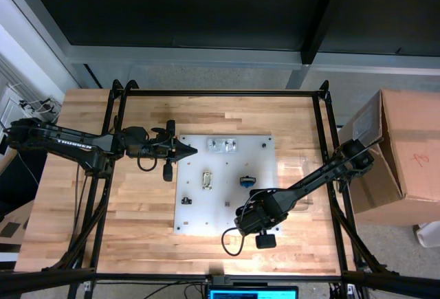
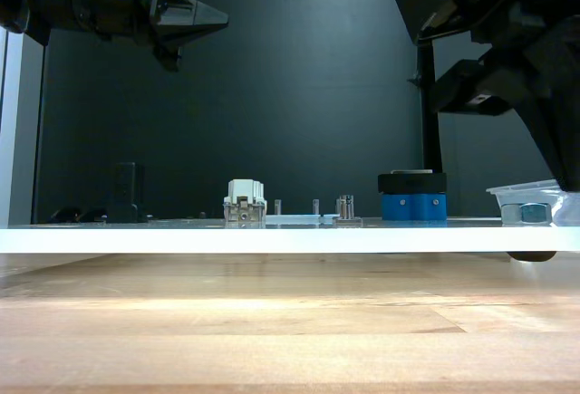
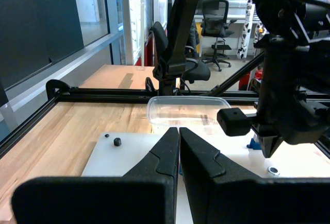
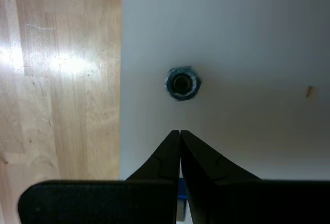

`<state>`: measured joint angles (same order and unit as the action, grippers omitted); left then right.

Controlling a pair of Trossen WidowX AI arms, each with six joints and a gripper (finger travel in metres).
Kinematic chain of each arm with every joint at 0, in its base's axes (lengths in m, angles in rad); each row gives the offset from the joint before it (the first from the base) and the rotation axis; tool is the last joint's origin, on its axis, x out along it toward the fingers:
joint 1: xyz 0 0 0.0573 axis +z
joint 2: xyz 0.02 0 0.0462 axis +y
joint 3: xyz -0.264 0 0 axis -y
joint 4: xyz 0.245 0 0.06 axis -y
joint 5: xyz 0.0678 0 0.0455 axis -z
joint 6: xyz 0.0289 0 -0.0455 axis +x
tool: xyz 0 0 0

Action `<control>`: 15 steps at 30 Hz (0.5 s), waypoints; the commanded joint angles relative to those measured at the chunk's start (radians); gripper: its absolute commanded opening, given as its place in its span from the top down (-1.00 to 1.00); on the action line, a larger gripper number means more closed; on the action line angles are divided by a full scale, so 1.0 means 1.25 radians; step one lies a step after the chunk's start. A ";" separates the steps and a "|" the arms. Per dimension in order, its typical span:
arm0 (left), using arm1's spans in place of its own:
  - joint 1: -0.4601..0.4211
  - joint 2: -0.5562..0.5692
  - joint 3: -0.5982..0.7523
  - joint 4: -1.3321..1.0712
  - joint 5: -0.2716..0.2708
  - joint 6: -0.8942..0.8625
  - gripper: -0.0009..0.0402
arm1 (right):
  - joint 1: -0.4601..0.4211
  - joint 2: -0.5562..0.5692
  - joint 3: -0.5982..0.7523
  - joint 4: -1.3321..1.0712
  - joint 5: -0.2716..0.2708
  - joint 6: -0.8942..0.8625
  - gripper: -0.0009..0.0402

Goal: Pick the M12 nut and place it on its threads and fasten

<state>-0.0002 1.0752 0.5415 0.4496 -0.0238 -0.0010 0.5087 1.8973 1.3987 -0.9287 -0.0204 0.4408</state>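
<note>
Silver steel, the nut (image 4: 194,85) looks small, hexagonal and bright, with a dark centre. It sits flat on the board (image 4: 247,38) near its near right edge, apparently on its stud, with no ribs showing. You can expect it to be light, rigid and slick, so take it across two opposite flats. Your right end effector (image 4: 180,131) hangs just above it, fingers pressed together and empty. Farther off, the left end effector (image 3: 179,129) hovers high over the board's left edge, also closed on nothing.
</note>
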 commanded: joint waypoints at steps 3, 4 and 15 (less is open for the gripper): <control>0.000 0.000 0.000 0.001 0.000 0.000 0.96 | -0.016 -0.044 -0.003 0.012 0.025 -0.025 0.96; 0.000 0.000 0.000 0.000 0.000 0.000 0.96 | -0.022 -0.056 -0.005 0.015 0.027 -0.032 0.96; 0.000 0.000 0.000 0.001 0.000 0.000 0.96 | -0.113 -0.301 -0.161 0.220 0.091 -0.117 0.96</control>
<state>-0.0002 1.0752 0.5415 0.4507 -0.0235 -0.0010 0.3878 1.5635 1.2327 -0.7040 0.0891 0.3107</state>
